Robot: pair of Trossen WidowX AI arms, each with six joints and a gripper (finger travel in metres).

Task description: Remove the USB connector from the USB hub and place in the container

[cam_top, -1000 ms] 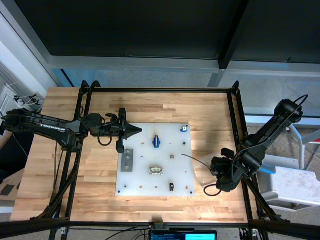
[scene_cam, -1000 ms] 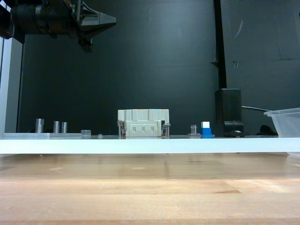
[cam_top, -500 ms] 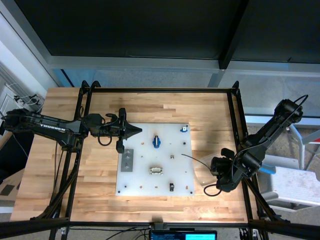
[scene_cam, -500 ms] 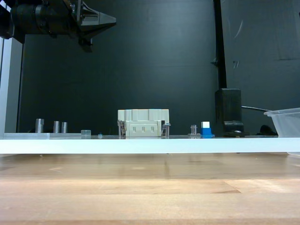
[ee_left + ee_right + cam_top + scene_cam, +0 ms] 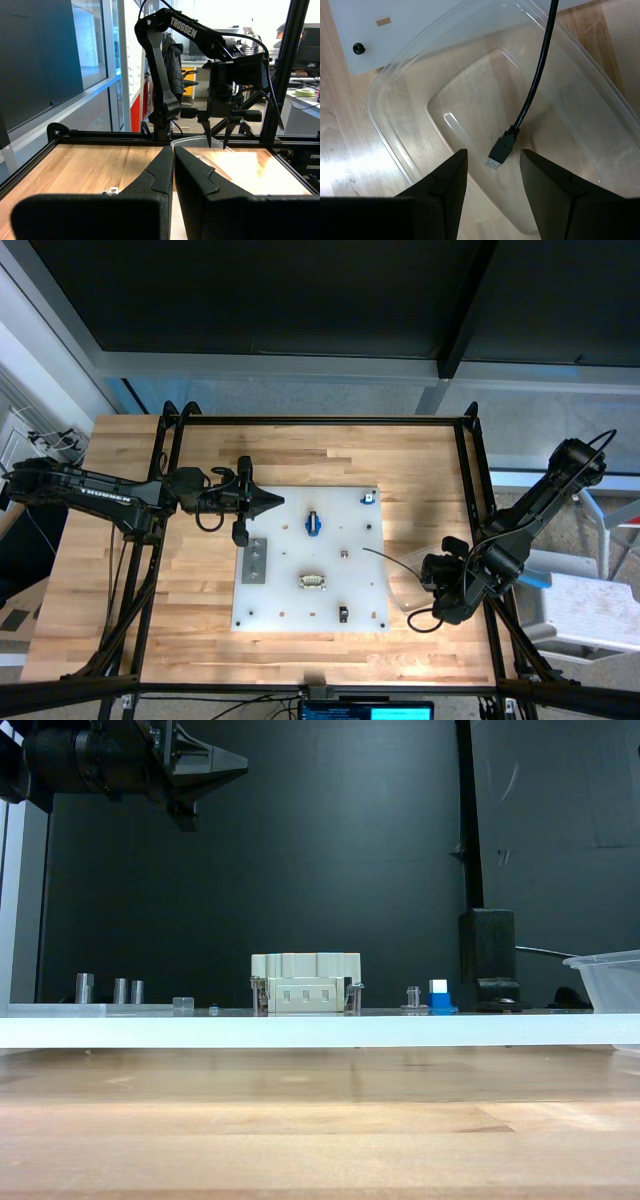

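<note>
The USB connector [image 5: 501, 149] lies loose on the floor of the clear container [image 5: 395, 125], and its thin black cable [image 5: 542, 60] runs out over the rim. My right gripper [image 5: 492, 156] hangs open just above it, one finger on each side, touching nothing. From above, the right gripper [image 5: 432, 572] sits over the container [image 5: 400, 592] beside the white plate's right edge. The small black USB hub [image 5: 343, 614] stands near the plate's front edge. My left gripper [image 5: 272, 501] is shut and empty, held high over the plate's back left corner.
The white plate [image 5: 280, 590] carries a grey metal bar [image 5: 257, 561], a beige connector [image 5: 313, 582] and a blue upright piece [image 5: 313, 523]. A black frame rail [image 5: 478, 480] runs along the table's right side behind the right arm.
</note>
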